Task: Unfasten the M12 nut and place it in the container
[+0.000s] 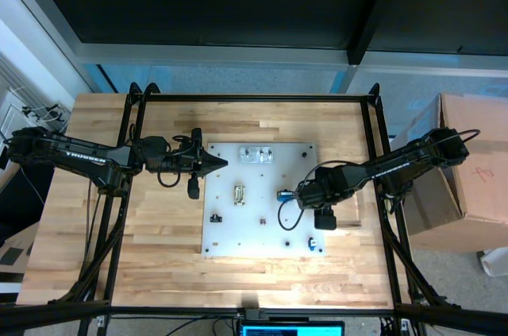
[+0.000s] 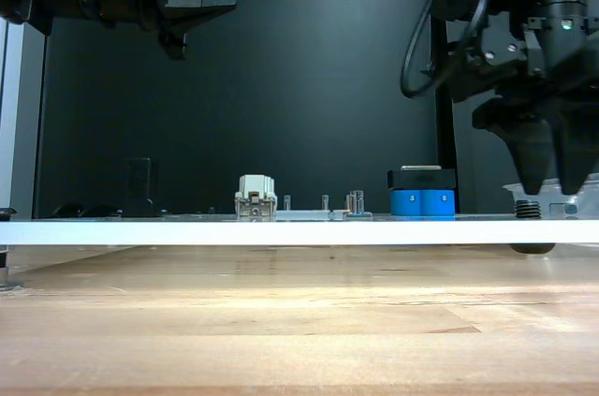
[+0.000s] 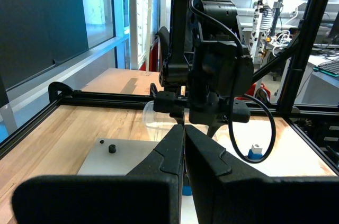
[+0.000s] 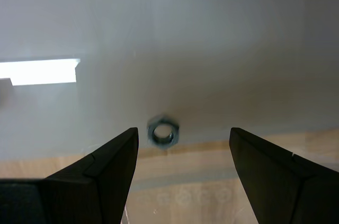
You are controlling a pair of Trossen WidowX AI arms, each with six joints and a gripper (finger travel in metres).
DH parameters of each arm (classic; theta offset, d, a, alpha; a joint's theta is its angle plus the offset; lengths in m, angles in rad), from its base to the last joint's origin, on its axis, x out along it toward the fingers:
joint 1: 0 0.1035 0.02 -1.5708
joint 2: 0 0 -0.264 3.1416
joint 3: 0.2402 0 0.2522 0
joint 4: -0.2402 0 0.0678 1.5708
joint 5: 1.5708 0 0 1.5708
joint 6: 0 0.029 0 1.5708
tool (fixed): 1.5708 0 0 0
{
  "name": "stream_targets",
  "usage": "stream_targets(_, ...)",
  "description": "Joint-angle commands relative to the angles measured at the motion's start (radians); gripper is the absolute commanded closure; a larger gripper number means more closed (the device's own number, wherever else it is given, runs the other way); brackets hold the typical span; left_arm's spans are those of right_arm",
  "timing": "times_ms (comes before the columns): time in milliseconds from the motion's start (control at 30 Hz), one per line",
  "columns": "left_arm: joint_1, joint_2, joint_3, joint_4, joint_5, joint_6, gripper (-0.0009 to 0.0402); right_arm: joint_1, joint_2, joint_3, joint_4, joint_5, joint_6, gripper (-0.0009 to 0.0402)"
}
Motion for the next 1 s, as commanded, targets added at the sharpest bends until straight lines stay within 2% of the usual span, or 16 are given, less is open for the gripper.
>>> stream_targets(33,0.0,0.0,0.0,0.001,0.0,0.0,0.0393,0.001,0.0,-0.03,0.031,-0.004,0.004,0.0153)
stream_targets(267,0.0,0.0,0.0,0.0,0.0,0.0,0.0393,0.002,0.01,-0.047,0.076,-0.004,-0.001,0.0159)
stream_targets(467,0.0,0.0,0.0,0.001,0.0,0.0,0.0393,0.002,0.019,-0.063,0.095,-0.009,-0.007,0.0196)
stream_targets(1000,0.0,0.0,0.0,0.001,0.0,0.0,0.0393,0.002,0.0,-0.056,0.094,-0.011,-0.007,0.0392)
